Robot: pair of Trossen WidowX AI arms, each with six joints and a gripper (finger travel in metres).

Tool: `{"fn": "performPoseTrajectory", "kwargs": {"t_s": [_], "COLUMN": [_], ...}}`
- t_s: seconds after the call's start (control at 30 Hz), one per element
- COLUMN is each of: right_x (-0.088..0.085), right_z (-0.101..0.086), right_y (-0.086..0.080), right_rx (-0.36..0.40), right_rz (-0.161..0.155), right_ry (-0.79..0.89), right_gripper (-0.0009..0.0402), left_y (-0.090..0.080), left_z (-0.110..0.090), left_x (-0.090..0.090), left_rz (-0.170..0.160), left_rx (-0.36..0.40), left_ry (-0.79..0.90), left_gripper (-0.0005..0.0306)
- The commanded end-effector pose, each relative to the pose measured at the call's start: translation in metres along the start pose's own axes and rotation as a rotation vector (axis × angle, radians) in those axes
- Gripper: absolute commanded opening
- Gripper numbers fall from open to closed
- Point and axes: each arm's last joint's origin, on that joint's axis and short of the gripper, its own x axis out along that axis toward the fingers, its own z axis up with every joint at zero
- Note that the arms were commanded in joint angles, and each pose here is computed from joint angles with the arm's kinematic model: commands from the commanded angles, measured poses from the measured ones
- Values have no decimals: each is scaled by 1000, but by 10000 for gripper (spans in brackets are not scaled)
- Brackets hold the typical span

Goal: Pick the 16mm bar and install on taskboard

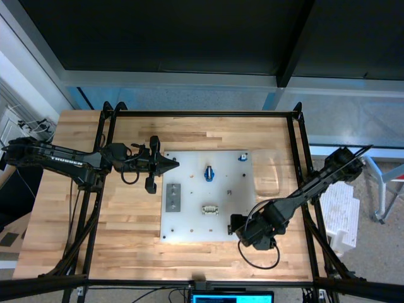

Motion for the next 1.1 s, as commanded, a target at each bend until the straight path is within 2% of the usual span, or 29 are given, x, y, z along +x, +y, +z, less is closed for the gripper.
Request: {"fn": "performPoseTrajectory", "kwargs": {"t_s": [0.03,0.23,0.33,0.53,0.67,0.9,1.0,1.1], "right_x": [-13,-34,-45,-63,-75,-95,-104,-111], "right_z": [-9,-31,-44,-74,-95,-125,-138,-147], "right_y": [-2,-8,-11,-19,-23,-32,-37,-39], "right_rx": [67,214,332,634,760,978,1094,1143], "right_rz": [-37,-104,-143,-217,-276,-426,-512,-601], "right_ry": [-22,-59,-84,-137,-167,-269,-340,-412], "right_gripper": [209,190,173,126,88,-6,3,1], "left_y": [0,0,0,0,0,0,0,0], "left_z": [0,0,0,0,0,0,0,0], "left_x": [0,0,0,0,0,0,0,0], "left_rz": [0,0,0,0,0,0,0,0], "left_rx": [0,0,0,0,0,0,0,0], "left_ry": [0,0,0,0,0,0,0,0], "left_gripper": [0,0,0,0,0,0,0,0]}}
